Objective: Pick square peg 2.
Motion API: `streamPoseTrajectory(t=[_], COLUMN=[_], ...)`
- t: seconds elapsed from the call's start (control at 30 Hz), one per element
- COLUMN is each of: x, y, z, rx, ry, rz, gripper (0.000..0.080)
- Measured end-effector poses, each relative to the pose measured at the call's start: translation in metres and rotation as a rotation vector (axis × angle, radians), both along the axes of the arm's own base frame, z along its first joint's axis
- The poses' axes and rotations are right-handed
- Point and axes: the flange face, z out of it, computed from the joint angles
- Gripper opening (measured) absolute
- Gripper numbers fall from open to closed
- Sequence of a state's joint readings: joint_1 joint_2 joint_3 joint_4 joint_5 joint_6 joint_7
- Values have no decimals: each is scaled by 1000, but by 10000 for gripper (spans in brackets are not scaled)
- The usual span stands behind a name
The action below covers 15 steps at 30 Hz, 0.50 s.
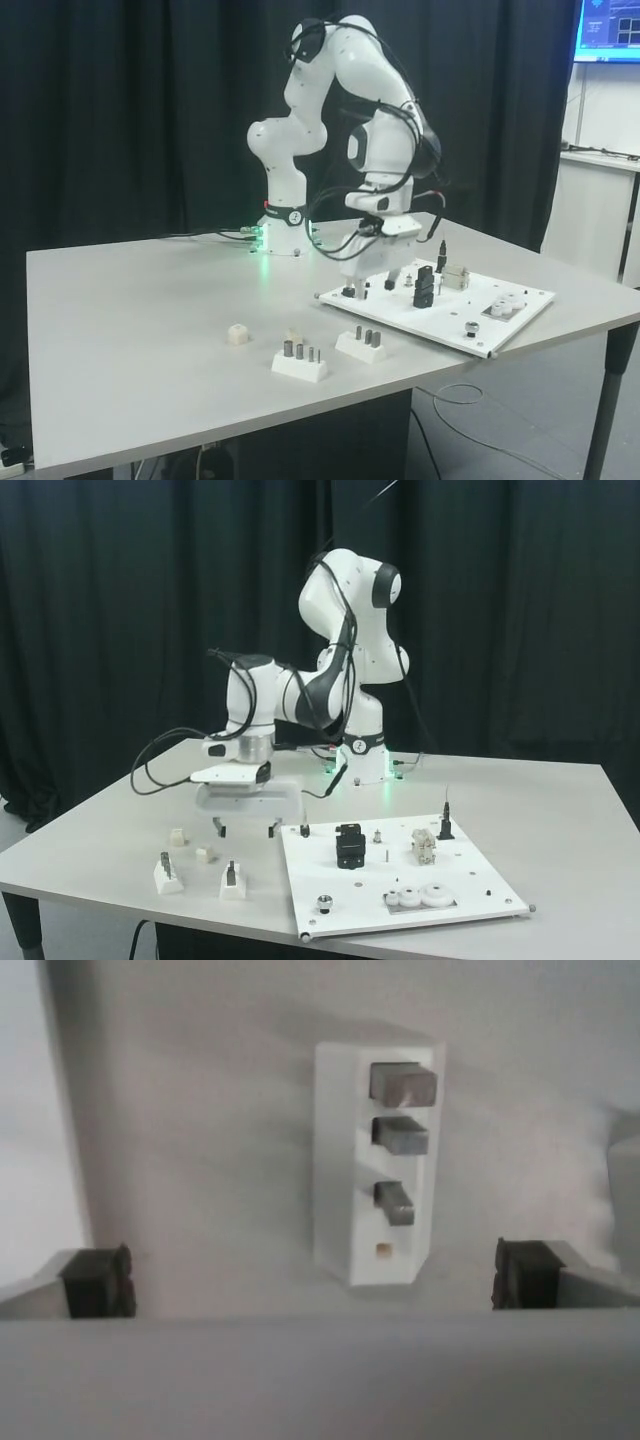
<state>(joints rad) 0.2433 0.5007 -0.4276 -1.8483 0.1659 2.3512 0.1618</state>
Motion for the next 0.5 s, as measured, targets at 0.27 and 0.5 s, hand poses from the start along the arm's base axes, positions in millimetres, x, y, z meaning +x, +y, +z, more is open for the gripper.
streamPoseTrajectory(t=[0.27, 0.5], x=[6, 8], y=[-16, -25], z=[-25, -42], rx=[13, 23], ry=[27, 46], rz=[22, 24], gripper=[800, 800])
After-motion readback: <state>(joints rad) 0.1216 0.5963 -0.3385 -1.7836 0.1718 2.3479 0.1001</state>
